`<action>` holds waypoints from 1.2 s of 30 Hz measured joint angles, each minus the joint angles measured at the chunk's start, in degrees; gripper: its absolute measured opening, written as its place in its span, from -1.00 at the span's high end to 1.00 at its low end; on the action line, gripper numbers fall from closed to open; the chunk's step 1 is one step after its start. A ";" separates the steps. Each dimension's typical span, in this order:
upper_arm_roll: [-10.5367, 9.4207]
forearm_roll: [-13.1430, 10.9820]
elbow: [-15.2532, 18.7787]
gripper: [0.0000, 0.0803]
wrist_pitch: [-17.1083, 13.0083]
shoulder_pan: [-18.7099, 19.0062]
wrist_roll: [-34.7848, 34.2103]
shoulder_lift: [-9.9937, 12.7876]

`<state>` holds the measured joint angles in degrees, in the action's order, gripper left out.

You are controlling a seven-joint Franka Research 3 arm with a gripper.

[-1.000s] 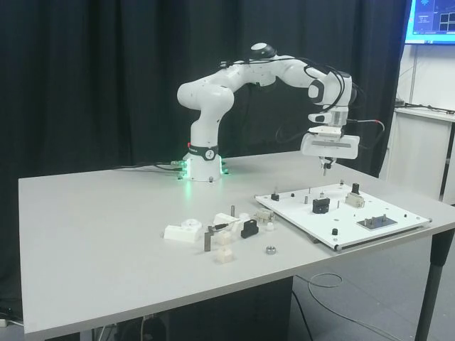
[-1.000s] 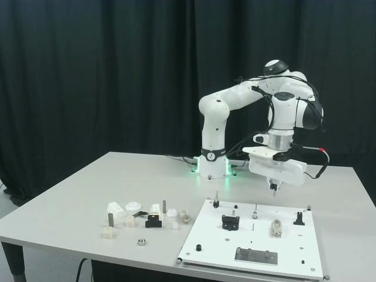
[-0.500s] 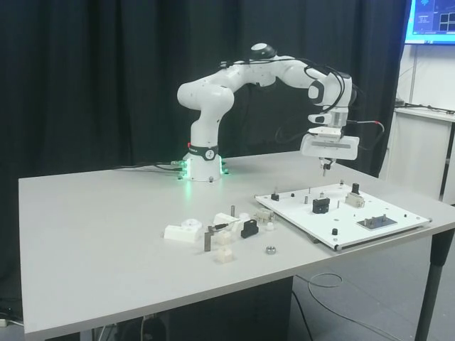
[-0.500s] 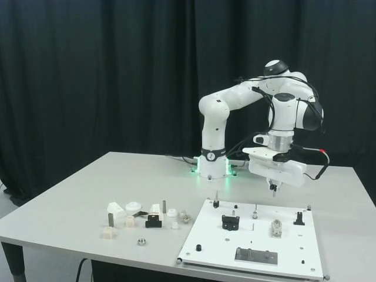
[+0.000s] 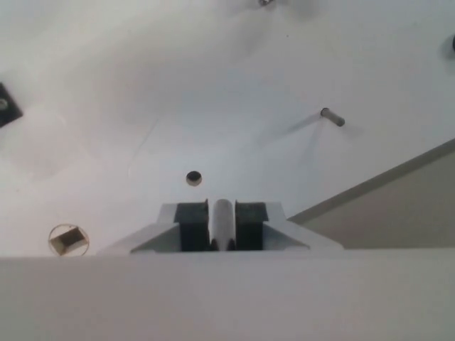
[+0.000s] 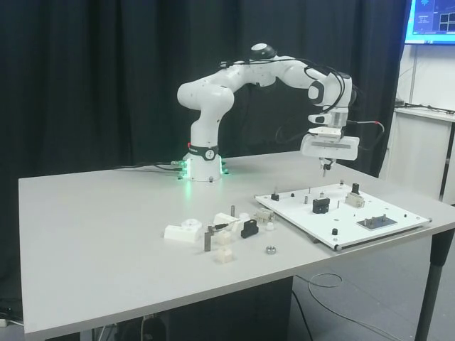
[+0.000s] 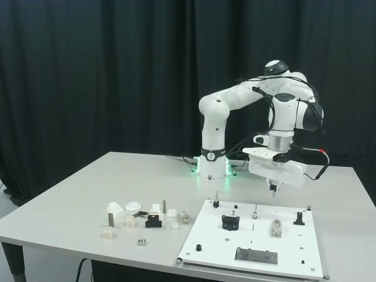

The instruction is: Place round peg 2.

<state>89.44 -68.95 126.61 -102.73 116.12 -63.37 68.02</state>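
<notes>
Two fingers (image 5: 222,231) were clamped on the round peg (image 5: 222,222), held upright above the white board (image 7: 288,258). Below the peg, a small round hole (image 5: 193,177) lay in the board, on the grey bench (image 6: 92,220).

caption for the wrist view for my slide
Fingers shut on a round peg, poised above the white board near a small round hole.
</notes>
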 joint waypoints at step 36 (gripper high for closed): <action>0.48 10.01 10.60 0.82 -12.22 -7.11 12.91 0.00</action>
<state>89.91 -58.94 137.21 -114.95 109.02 -50.46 68.02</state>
